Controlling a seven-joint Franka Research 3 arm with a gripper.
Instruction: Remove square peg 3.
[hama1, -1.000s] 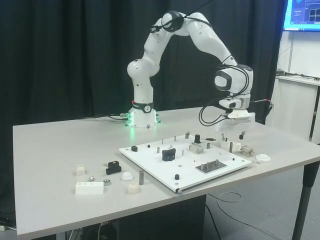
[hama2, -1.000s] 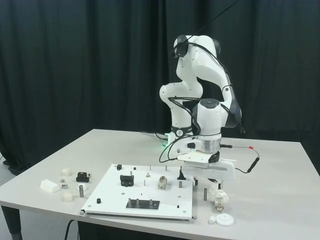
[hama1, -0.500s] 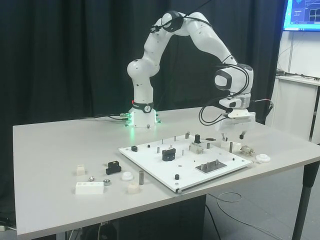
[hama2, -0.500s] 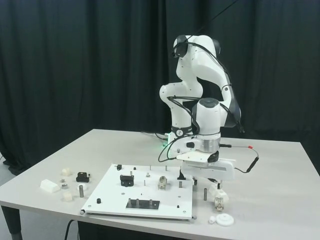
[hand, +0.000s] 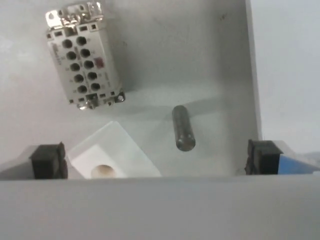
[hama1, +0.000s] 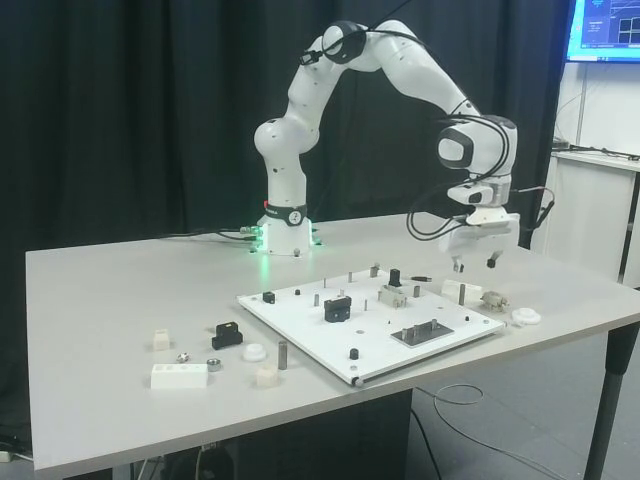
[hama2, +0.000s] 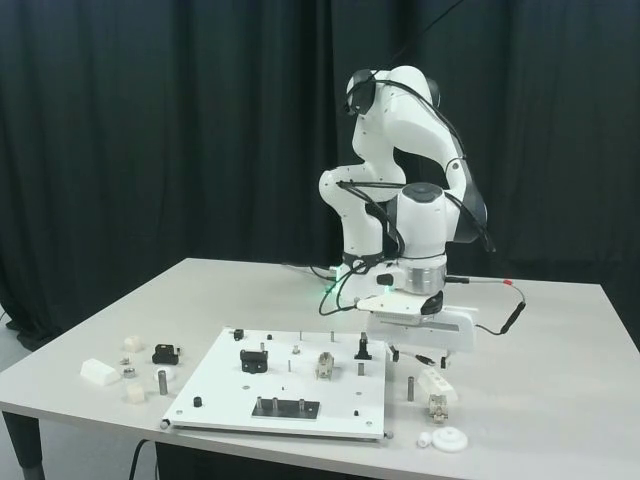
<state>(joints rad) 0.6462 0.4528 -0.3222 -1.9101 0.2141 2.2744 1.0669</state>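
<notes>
**Peg stands off the board, gripper empty above it**

Our gripper (hama2: 420, 357) hovers with its jaws wide apart and nothing between them. Almost directly beneath it, the short dark grey metal peg (hama2: 410, 388) stands upright on the grey tabletop (hama2: 540, 350), just beside the edge of the white assembly board (hama2: 220, 385) and not in any socket. We therefore judge the removal to be all but done.

If we must take the peg again, we should come straight down. In the wrist view the peg (hand: 183, 129) sits nearer one black fingertip (hand: 262, 157) than the other, so we would centre it first and close gently to keep it from tipping.

The white block with a round hole (hand: 112, 155) lies near the peg, the grey multi-pin connector (hand: 84, 65) just beyond. Either could catch the far finger. A white toothed disc (hama2: 452, 438) lies well clear.
</notes>
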